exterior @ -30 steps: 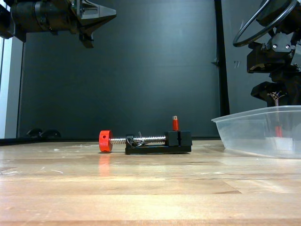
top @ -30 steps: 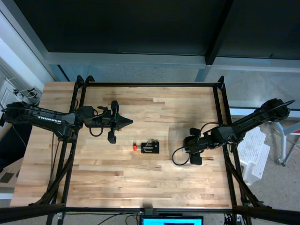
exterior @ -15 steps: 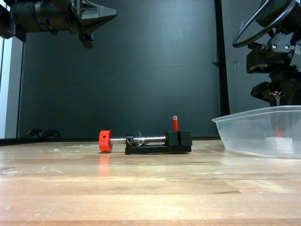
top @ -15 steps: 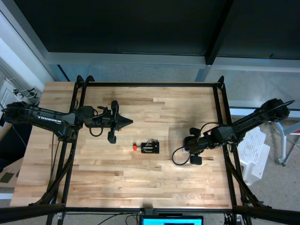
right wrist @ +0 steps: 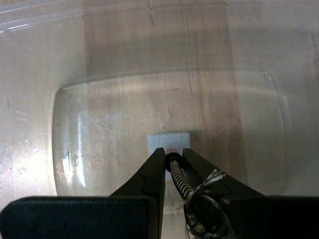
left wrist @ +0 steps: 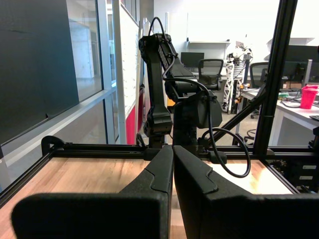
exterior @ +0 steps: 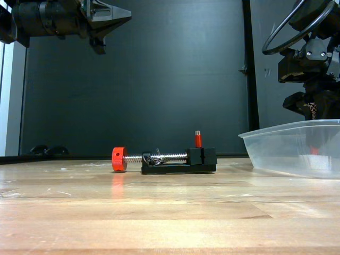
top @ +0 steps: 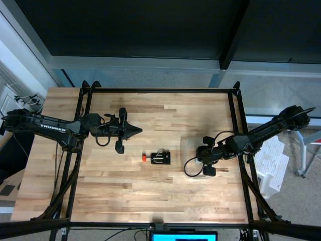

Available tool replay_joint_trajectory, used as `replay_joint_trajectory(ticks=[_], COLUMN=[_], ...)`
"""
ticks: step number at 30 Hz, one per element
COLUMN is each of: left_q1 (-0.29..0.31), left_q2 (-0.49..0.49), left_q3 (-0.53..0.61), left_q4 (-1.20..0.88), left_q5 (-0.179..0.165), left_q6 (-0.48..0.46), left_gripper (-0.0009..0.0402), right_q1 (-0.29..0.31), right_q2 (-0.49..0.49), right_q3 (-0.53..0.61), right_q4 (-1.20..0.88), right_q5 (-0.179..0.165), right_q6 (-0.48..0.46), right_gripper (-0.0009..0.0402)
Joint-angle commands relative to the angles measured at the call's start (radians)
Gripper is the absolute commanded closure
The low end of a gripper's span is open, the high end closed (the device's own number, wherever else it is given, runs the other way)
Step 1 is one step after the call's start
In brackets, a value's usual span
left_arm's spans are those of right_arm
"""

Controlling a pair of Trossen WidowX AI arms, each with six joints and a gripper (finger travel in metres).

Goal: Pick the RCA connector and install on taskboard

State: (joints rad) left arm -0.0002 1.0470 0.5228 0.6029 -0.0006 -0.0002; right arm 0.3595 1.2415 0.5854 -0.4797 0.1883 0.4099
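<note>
Two arms flank the table as the pick step plays out. The right gripper [right wrist: 172,160], reaching into the clear plastic tray [right wrist: 65,149] at the right, pinches the RCA connector [right wrist: 175,175] by its braided stem, tip at a white foam block [right wrist: 168,140]. The left gripper [top: 138,131] hangs clenched and empty, high at the far left. Next, by the look of it: lift straight up over the tray wall, then carry left to the taskboard [top: 159,158] at mid-table, well apart.
</note>
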Motion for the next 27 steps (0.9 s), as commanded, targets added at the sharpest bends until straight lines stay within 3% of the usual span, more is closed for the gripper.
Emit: replay_joint_trajectory(ticks=[1, 27], left_q1=[0.0, 0.0], left_q2=[0.0, 0.0], left_q3=[0.0, 0.0], left_q4=[0.0, 0.0], left_q5=[0.0, 0.0], left_q6=[0.0, 0.0], left_gripper=[0.0393, 0.0393], right_q1=[0.0, 0.0], right_q2=[-0.006, -0.128], right_q3=[0.011, 0.336], right_q4=[-0.014, -0.46], right_q5=[-0.007, -0.007], right_q6=[0.0, -0.033], right_gripper=[0.0393, 0.0393])
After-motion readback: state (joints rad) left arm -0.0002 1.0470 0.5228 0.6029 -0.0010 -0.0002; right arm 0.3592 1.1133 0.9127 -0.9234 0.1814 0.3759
